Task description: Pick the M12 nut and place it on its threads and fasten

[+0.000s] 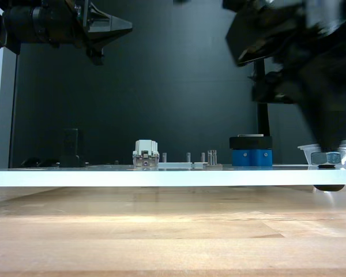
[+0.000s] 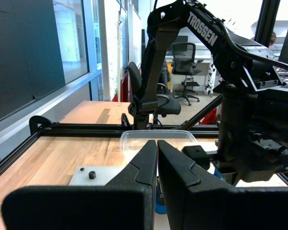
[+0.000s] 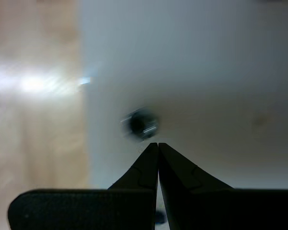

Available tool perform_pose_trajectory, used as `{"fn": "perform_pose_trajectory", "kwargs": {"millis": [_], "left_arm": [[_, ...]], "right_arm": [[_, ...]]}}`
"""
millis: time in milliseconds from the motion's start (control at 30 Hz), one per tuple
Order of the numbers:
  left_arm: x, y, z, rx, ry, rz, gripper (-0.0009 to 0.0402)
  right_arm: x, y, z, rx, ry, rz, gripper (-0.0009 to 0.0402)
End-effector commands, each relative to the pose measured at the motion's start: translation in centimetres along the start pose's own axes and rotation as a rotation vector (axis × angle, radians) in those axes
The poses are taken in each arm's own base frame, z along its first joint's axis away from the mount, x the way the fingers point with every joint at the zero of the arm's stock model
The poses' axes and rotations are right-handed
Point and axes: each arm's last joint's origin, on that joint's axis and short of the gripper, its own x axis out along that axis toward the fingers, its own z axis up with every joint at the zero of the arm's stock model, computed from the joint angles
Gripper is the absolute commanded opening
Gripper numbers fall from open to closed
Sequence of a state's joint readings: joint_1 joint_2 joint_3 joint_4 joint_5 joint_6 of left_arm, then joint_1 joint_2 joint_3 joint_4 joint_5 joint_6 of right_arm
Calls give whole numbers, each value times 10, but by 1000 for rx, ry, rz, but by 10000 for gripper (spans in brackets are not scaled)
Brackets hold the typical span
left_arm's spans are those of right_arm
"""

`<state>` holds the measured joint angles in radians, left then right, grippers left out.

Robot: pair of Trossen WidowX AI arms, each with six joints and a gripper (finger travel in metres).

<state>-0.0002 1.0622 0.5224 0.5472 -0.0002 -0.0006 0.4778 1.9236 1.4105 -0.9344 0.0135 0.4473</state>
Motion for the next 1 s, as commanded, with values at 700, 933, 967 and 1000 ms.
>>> {"fn": "perform_pose_trajectory", "kwargs": {"millis": [700, 933, 967, 1000], "left_arm": [[0, 0, 0, 0, 0, 0, 0], [1, 0, -1, 0, 8, 0, 0], [1, 0, -1, 0, 8, 0, 0], [1, 0, -1, 0, 8, 0, 0]], "right_arm": [[4, 10, -9, -36, 88, 228, 0], [2, 9, -7, -24, 42, 153, 0], [2, 8, -7, -17, 31, 132, 0], [1, 8, -6, -9, 19, 110, 0]]}}
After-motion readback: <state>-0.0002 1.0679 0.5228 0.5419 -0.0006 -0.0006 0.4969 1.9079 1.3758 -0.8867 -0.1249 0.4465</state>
